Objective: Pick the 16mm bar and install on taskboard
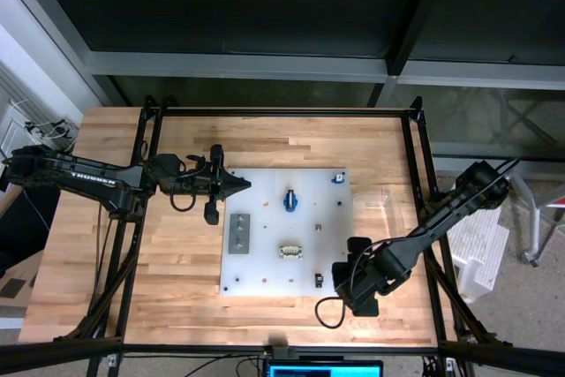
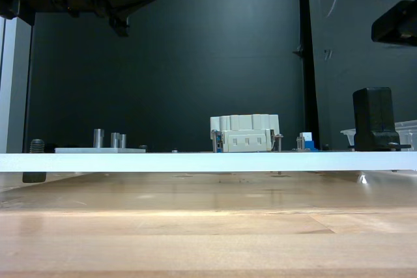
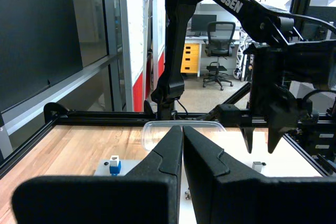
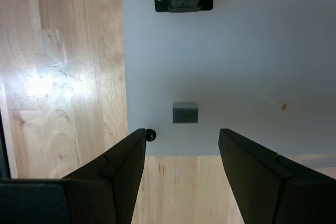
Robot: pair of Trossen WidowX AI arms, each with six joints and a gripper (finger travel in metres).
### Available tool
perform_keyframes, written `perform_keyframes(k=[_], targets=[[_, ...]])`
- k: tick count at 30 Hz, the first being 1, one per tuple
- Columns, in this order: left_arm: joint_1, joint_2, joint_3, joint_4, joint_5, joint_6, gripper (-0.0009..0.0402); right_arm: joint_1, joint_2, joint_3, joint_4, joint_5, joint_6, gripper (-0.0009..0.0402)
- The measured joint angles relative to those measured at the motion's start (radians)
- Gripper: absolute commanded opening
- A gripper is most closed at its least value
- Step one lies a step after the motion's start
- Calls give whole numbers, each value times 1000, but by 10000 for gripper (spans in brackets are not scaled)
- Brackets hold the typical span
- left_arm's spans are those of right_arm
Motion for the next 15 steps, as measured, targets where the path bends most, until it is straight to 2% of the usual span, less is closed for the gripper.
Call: perform_keyframes(k=[15], targets=[[0,0,0,0,0,0,0,0,-12,0,-4,0,0,187]])
